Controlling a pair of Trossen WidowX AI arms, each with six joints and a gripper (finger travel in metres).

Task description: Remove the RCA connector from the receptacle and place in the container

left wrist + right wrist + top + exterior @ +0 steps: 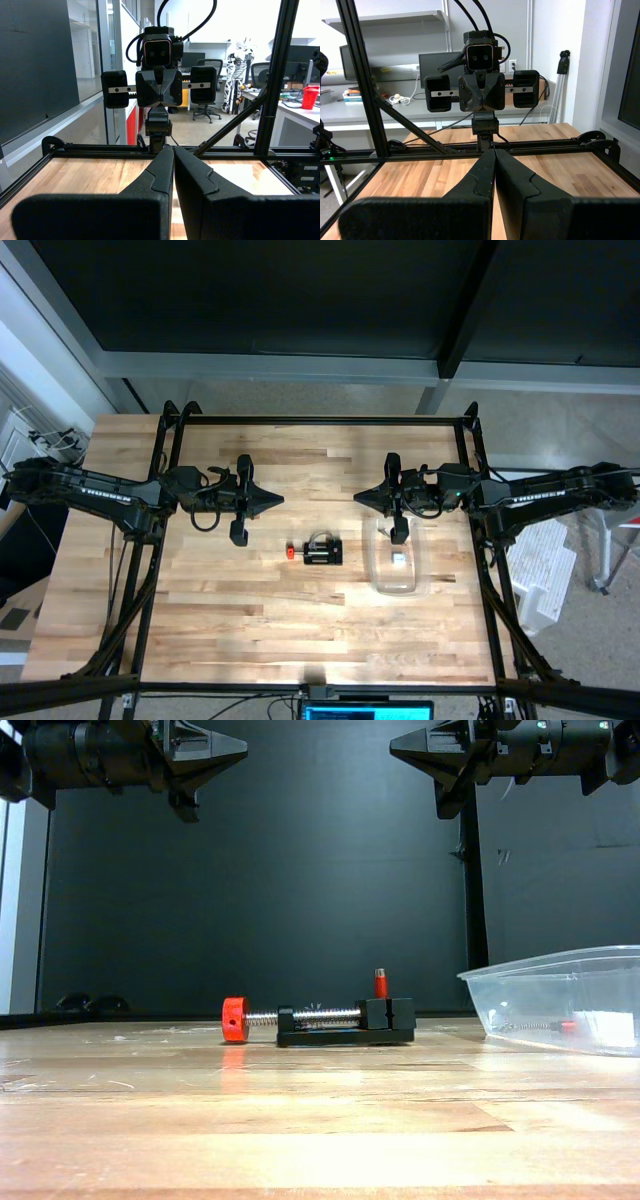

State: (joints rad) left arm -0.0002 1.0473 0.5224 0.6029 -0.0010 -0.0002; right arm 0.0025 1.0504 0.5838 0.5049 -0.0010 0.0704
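Our left gripper (pixel 279 500) hangs high over the table (pixel 220 610), fingers pressed together on nothing. The right gripper (pixel 358 498) faces it, likewise closed and empty. Below and between them we see the receptacle (pixel 322 552) lying on the wood, a red peg (pixel 380 983) upright on it. Just right of it sits the container (pixel 398 590), with a small pale piece (pixel 399 558) inside.

The left arm (pixel 90 490) and right arm (pixel 550 490) reach level from the left and right edges of the counter (pixel 250 590), high over its far half. The left tool (pixel 278 500) and right tool (pixel 358 497) point tip to tip, apart, each with its fingers pressed together.
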